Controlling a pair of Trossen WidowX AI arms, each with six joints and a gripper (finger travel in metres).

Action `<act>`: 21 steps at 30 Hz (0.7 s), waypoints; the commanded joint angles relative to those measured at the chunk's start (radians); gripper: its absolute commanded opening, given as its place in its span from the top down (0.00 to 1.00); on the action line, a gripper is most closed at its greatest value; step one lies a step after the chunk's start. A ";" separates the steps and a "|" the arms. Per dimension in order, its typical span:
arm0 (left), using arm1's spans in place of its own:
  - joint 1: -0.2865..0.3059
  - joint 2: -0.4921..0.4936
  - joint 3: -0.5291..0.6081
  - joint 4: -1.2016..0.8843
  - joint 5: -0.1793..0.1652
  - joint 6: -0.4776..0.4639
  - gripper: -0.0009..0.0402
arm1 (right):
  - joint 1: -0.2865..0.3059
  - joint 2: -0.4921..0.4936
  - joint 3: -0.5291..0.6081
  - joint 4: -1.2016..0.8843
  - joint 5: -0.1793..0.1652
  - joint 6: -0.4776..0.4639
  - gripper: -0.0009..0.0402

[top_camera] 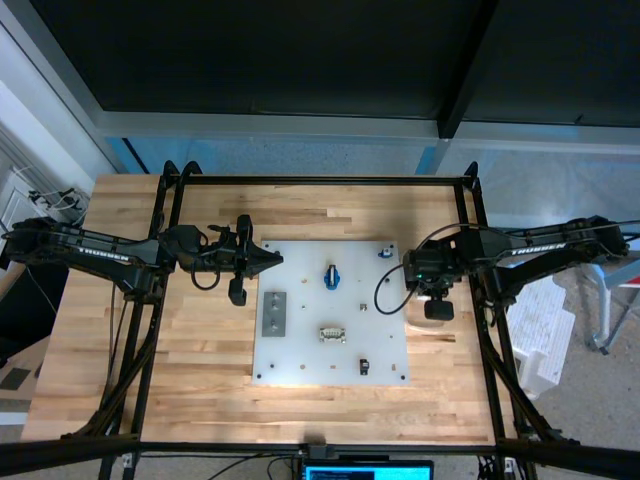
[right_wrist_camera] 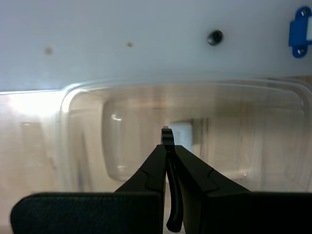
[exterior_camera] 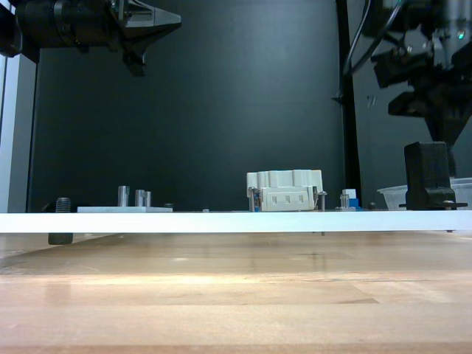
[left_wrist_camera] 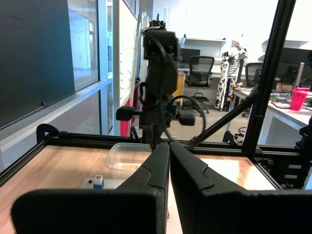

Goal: Pick the USB connector and install on taskboard

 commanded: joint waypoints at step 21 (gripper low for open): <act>0.000 0.000 0.000 0.000 0.000 0.000 0.98 | 0.324 0.281 0.372 -0.061 0.057 0.233 0.98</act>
